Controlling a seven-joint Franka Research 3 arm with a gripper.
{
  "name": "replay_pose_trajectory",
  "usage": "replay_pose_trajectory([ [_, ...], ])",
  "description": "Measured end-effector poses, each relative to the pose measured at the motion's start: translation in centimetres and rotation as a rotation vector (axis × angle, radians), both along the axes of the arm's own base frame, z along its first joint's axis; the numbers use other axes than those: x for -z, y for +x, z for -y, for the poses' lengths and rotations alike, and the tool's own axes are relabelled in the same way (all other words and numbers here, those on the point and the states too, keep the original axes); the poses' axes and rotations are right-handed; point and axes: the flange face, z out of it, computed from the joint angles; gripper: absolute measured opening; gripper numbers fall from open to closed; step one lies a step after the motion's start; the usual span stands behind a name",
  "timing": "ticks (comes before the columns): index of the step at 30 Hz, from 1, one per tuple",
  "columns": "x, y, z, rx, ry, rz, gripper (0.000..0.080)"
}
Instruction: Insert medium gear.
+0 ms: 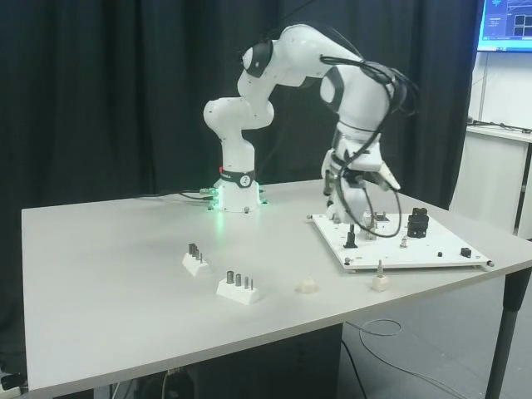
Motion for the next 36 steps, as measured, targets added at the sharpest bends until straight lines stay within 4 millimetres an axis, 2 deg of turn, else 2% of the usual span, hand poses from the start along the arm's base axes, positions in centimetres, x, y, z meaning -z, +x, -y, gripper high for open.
replay_pose_trajectory([
  [18,-1.5,-4.6,-12.0,0.018,-0.07,-0.04,0.0399],
  [36,-1.8,-11.3,-24.1,0.008,-0.124,0.031,0.0399],
])
